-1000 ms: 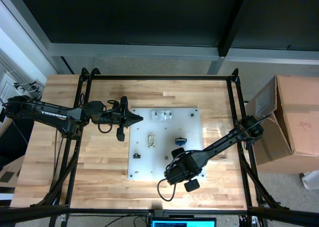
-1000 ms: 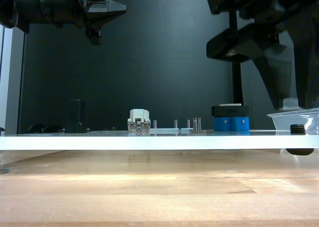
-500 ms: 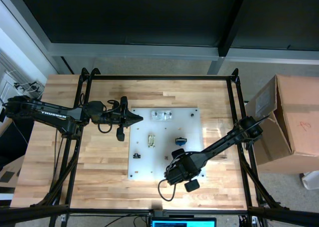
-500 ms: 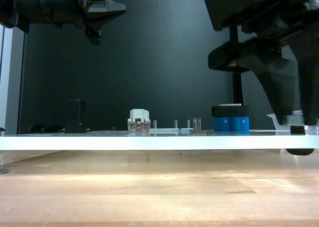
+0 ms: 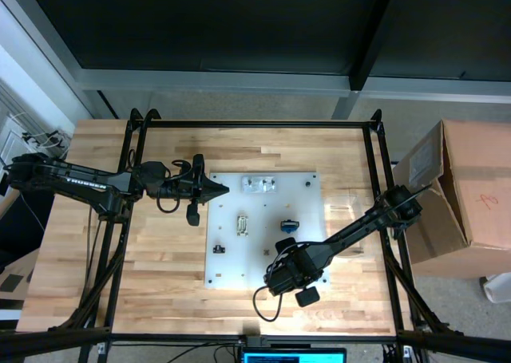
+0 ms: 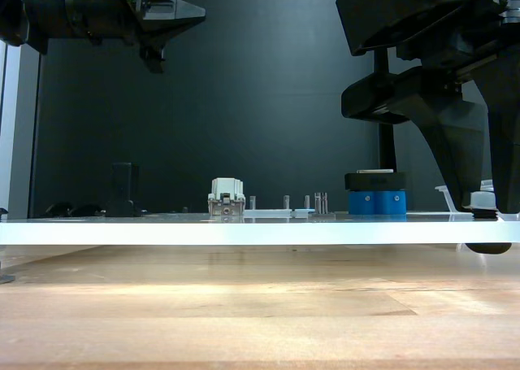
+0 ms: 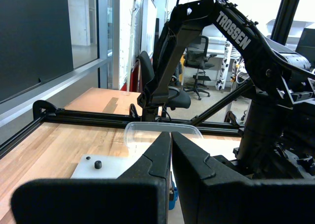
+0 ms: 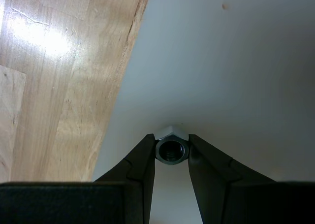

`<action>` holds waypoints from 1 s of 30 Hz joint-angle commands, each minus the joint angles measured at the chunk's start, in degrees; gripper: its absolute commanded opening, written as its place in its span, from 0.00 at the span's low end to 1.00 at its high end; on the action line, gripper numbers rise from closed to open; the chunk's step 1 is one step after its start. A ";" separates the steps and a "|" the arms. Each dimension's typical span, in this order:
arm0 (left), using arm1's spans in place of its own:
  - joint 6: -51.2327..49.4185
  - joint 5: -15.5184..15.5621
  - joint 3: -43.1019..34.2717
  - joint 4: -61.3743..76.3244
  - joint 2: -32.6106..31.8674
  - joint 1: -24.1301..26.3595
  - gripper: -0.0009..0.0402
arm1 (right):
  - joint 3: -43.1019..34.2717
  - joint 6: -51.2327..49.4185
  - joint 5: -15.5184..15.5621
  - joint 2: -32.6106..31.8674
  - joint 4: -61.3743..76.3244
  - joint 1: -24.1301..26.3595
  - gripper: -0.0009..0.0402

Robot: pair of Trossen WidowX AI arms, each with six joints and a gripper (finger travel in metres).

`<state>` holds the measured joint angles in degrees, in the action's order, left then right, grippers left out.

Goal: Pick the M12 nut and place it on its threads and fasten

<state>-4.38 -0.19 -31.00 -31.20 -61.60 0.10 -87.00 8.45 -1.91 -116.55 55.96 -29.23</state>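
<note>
My right gripper (image 8: 172, 150) is shut on the small silver nut (image 8: 172, 146), which lies level just above the white board (image 8: 236, 76). In the low view the nut (image 6: 481, 199) sits between the right gripper's fingertips (image 6: 486, 203) on top of the black stud (image 6: 486, 213), of which only a sliver shows. From the high view the right gripper (image 5: 297, 274) hangs over the board's near right edge (image 5: 255, 259) and hides both nut and stud. My left gripper (image 5: 222, 190) hovers high at the board's far left edge, shut with nothing in it (image 7: 171, 135).
A blue block (image 5: 289, 226) and a white connector (image 5: 242, 225) stand mid-board. A clear tray (image 7: 162, 130) lies right of the board. A cardboard box (image 5: 467, 195) stands beyond the table's right edge. A black frame rims the table.
The right gripper has come down with the nut. One second ago the stud stood bare below the fingers; now the nut rests on its top. The left arm has not moved.
</note>
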 commanded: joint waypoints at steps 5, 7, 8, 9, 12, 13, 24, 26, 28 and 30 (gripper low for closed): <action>0.02 0.00 0.00 0.00 0.00 0.00 0.02 | -0.09 6.64 0.04 -0.11 -0.07 0.46 0.07; 0.00 0.00 0.00 0.00 0.00 -0.02 0.02 | -0.15 9.53 0.02 -0.11 0.02 0.66 0.07; 0.02 0.00 0.00 0.00 0.00 0.00 0.02 | -0.15 10.97 0.00 -0.11 0.04 0.66 0.07; 0.00 0.00 0.00 0.00 0.00 -0.02 0.02 | -0.15 12.59 0.02 -0.11 0.04 0.70 0.07; 0.00 0.00 0.00 0.00 0.00 -0.02 0.02 | -0.15 19.06 0.02 -0.11 0.07 0.76 0.07; 0.02 -0.02 0.00 0.00 0.00 -0.02 0.02 | -0.15 21.90 0.02 -0.11 0.07 0.81 0.07; 0.02 0.00 0.00 0.00 0.00 -0.02 0.02 | -0.13 56.72 0.02 0.37 0.00 1.01 0.07; 0.02 0.00 0.00 0.00 0.00 -0.02 0.02 | -0.13 62.31 0.22 0.52 0.07 1.01 0.07; 0.00 0.00 0.00 0.00 0.00 -0.02 0.02 | -0.13 67.34 0.22 0.70 0.04 1.01 0.07; 0.02 0.00 0.00 0.00 0.00 0.00 0.02 | -0.13 71.69 0.22 0.72 0.04 1.03 0.07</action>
<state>-4.38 -0.19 -31.00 -31.18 -61.58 0.10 -87.09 77.58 -1.50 -116.11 55.79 -28.25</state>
